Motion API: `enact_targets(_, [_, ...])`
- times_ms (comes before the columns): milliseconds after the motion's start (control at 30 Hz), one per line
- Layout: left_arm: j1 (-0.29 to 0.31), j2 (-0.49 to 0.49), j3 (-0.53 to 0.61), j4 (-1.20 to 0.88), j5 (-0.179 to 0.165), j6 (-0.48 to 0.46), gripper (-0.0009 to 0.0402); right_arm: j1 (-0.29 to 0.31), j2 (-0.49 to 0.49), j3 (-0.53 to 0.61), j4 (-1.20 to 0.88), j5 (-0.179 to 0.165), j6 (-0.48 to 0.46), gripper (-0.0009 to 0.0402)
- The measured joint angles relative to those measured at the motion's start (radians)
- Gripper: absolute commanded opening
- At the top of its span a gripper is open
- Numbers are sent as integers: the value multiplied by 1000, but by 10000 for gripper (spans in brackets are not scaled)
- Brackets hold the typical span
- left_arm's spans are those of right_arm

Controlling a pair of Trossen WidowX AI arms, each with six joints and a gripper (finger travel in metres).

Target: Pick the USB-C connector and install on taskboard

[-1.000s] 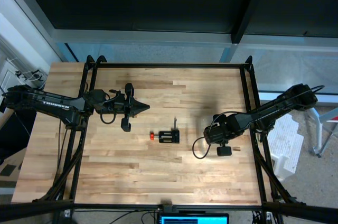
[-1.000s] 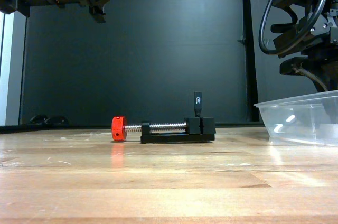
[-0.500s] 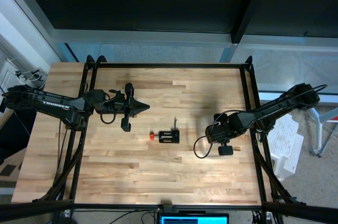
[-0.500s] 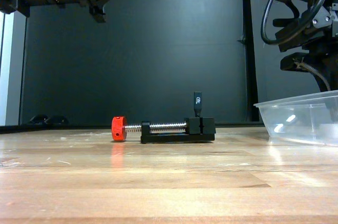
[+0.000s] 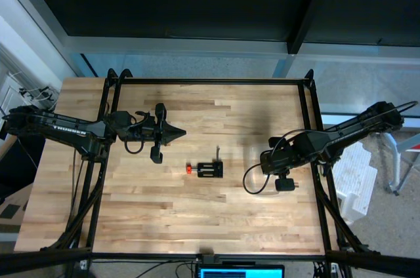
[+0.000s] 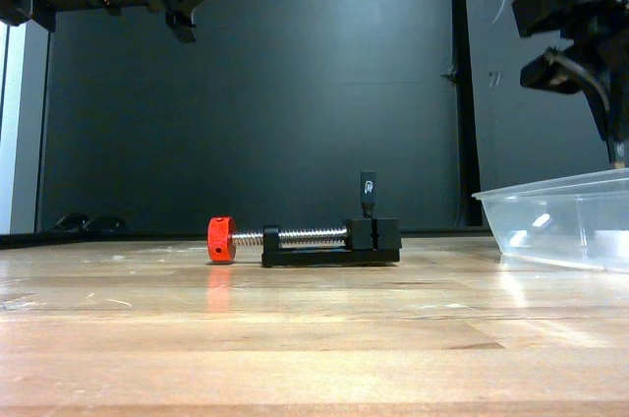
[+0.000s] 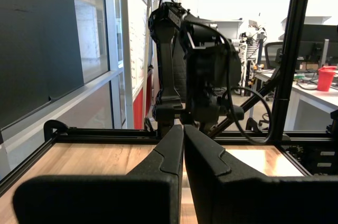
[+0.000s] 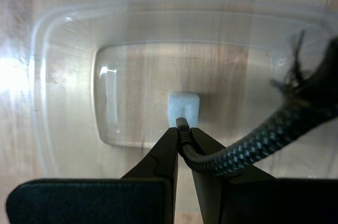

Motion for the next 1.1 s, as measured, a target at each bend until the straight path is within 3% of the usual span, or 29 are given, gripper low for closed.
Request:
enact_targets(567, [0,0,0,0,0,0,0,-19,25,103,-14,6,0,0])
enact_targets(733, [0,0,0,0,0,0,0,-44,92,170,-16,27,3,0])
enact_targets(1100, [0,0,0,0,0,0,0,-97,312,378,-14,31,-4,0])
